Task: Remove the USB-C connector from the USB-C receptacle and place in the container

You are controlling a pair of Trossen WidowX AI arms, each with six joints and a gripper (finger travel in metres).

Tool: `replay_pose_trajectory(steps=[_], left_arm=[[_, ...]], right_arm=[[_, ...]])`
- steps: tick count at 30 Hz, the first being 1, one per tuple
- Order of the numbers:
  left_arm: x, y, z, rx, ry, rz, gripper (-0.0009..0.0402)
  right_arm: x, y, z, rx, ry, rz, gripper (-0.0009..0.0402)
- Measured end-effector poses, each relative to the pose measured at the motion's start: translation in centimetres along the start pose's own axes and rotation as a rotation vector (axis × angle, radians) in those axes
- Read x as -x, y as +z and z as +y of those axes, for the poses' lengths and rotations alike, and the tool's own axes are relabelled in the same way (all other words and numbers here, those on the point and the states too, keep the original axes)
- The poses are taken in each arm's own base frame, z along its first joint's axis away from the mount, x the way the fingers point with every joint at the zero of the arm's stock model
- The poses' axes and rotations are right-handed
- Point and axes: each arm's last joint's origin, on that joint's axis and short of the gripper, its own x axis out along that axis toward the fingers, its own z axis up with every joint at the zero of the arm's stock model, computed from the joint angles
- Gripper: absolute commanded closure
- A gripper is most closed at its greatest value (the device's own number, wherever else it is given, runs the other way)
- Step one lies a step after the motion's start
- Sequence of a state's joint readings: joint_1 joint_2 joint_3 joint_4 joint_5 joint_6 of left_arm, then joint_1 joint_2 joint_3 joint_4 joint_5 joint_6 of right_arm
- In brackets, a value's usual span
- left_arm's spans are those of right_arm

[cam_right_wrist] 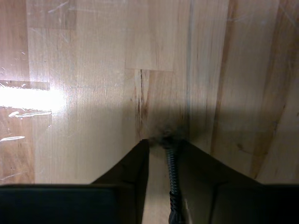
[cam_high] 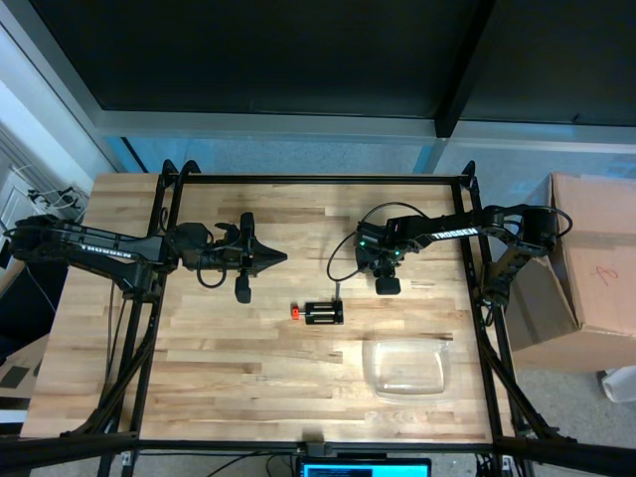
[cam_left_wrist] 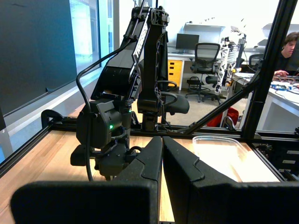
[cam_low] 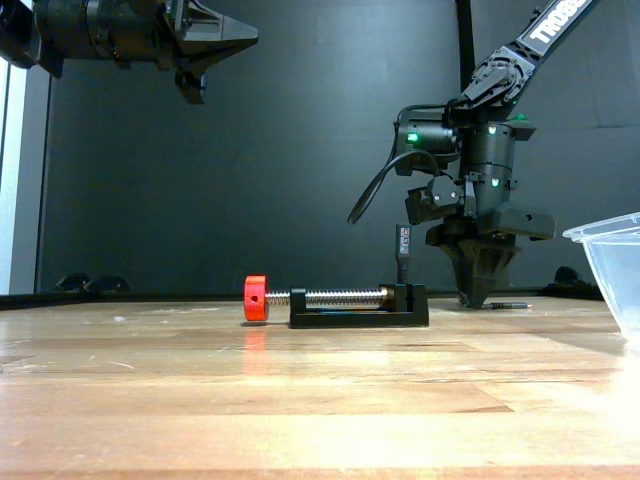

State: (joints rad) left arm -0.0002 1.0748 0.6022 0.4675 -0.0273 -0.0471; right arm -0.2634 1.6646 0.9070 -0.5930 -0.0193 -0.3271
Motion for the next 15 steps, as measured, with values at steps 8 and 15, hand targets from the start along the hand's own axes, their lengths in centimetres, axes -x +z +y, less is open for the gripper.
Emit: replay_pose_trajectory(steps=[8, 15], left_arm=[[0.0, -0.02, 0.0, 0.0, 0.0, 0.001, 0.0393], [0.0, 0.0, 0.0, 0.0, 0.0, 0.0, 0.0393]], right_arm=[[0.02, -0.07, -0.27, -0.012, -0.008, 0.0, 0.039], [0.07, -0.13, -0.36, -0.014, -0.028, 0.009, 0.0393]])
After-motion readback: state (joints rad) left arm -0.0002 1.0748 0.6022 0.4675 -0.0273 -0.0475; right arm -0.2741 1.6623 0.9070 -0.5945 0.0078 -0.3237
